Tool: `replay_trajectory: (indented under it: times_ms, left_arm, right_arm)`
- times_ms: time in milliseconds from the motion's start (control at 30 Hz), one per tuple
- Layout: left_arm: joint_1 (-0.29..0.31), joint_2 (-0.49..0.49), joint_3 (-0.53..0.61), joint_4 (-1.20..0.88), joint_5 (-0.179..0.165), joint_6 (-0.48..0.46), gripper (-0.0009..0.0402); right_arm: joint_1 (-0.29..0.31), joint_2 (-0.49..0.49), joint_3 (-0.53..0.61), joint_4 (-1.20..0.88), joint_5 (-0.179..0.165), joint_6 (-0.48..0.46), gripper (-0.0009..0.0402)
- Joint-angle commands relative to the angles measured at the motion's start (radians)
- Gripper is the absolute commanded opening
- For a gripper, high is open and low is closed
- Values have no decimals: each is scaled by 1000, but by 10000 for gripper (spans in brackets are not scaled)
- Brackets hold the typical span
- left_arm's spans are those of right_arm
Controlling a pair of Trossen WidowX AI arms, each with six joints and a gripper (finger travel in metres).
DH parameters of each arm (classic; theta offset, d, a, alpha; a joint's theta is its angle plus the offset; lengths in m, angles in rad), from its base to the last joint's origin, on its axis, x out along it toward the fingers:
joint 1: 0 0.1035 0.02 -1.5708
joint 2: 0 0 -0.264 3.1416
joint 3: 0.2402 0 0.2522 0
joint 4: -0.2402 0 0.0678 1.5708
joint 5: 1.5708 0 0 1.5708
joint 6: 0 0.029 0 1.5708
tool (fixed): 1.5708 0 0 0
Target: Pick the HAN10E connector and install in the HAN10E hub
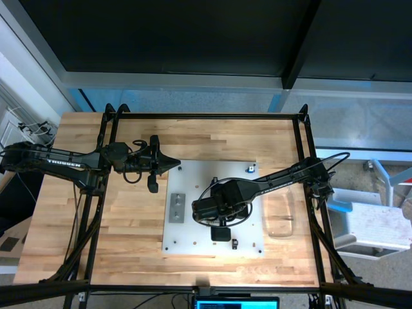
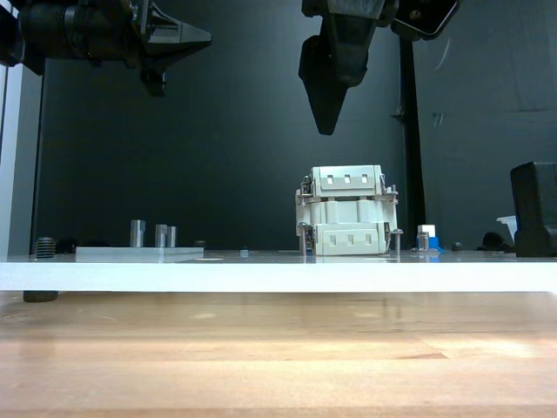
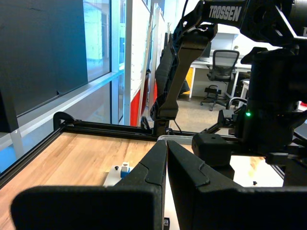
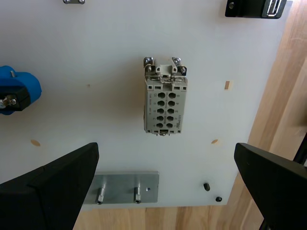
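Note:
The HAN10E connector [image 4: 164,103], a pale beige block with two rows of dark pin holes, sits on top of the HAN10E hub [image 2: 348,238] on the white plate [image 4: 86,48]. From table height, the connector [image 2: 345,185] forms the upper tier of the stack. My right gripper [image 4: 166,153] hangs open well above it, touching nothing, with its fingers [image 4: 53,182] spread wide on either side. It points downward [image 2: 325,109] in the low view. My left gripper [image 1: 166,164] is shut and empty, held high over the plate's left edge.
A grey metal bar [image 4: 125,188] with two upright pegs lies on the plate near the connector. A blue part [image 4: 14,91] and a black part [image 4: 254,7] also sit on the plate. A clear tray [image 1: 281,215] rests on the wood at the right.

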Motion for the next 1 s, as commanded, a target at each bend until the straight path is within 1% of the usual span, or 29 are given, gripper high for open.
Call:
replay_trajectory:
  times_ms: [33, 1000]
  left_arm:
    - [1, 0, 0, 0, 0, 0, 0]
    - [0, 0, 0, 0, 0, 0, 0]
  right_arm:
    - [0, 0, 0, 1, 0, 1, 400]
    - [0, 1, 0, 13, 0, 1, 400]
